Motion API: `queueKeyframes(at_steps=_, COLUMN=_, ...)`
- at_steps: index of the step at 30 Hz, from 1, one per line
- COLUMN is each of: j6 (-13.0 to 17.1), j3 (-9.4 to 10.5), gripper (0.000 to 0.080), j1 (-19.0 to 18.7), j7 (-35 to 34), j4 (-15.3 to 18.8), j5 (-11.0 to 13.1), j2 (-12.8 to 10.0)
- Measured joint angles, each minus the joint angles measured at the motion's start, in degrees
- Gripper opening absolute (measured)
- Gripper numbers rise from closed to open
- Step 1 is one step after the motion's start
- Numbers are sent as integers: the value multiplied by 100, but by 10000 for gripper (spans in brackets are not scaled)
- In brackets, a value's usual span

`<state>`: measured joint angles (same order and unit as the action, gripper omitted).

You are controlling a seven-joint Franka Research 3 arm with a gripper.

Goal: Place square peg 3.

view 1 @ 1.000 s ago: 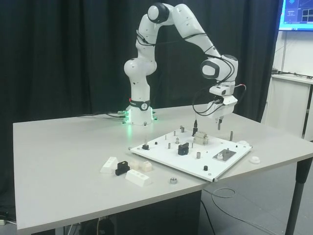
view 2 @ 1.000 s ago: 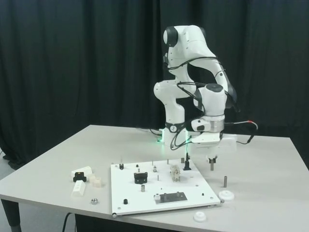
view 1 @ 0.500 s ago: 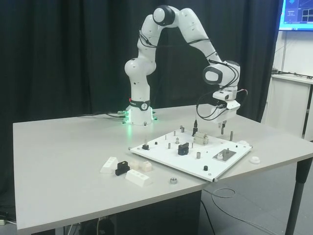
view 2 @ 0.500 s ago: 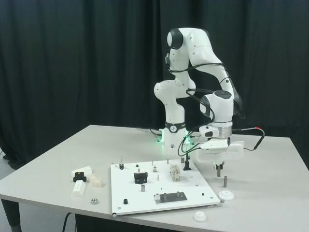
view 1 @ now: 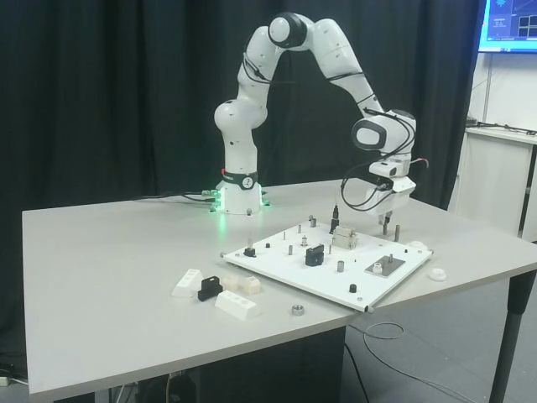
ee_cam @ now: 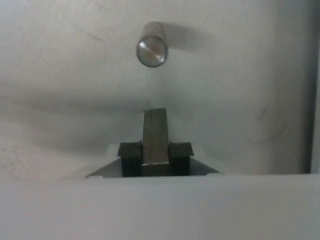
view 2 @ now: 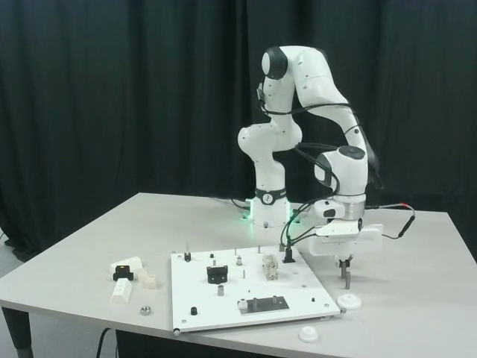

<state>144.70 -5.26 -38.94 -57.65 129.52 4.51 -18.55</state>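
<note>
White arm low beside board

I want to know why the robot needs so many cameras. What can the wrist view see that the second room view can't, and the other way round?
Only the wrist view shows the square peg up close, clamped between the black fingers of the gripper, and the shiny round top of a second, standing peg on the grey table past it.

Only the second room view shows the whole white arm, the white board with its small parts, and the white blocks lying beside the board.

Both show the gripper low over the grey table, next to the standing peg.
</note>
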Motion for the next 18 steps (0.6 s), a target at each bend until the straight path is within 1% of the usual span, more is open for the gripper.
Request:
queueKeyframes(at_steps=7, j6=0, j3=41, gripper=112, j1=-6, j7=-86, j4=-75, j5=-4, j2=-75)
queueKeyframes(at_steps=18, j6=-2, j3=67, gripper=112, j1=-8, j7=-216, j4=-121, j5=-43, j2=-122)
